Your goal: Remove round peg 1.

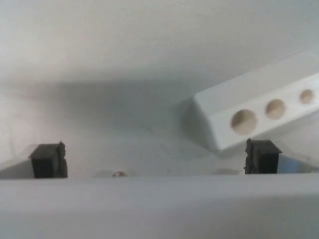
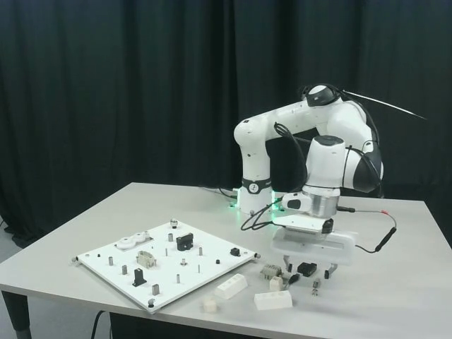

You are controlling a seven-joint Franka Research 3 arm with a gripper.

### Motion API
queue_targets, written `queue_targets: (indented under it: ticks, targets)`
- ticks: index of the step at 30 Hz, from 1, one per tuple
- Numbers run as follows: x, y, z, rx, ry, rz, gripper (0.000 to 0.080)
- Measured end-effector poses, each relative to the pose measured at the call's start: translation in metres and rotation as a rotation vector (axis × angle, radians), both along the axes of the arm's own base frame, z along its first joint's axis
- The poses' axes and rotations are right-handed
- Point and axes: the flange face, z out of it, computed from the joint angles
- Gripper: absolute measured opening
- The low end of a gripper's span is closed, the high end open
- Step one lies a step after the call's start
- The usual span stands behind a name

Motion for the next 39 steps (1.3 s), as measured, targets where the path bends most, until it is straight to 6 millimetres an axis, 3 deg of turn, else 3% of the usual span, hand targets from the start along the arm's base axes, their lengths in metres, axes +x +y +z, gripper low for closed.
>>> queue_targets:
  ticks: [8,14,39]
  targets:
    - [0.007,-0.030,0.007,-0.026,0.007,-0.060,0.0800]
    - [0.010,-0.063,0.011,-0.035,0.011,-0.142,0.0800]
    - [-0.018,-0.237,0.011,0.005,0.022,-0.409,0.0800]
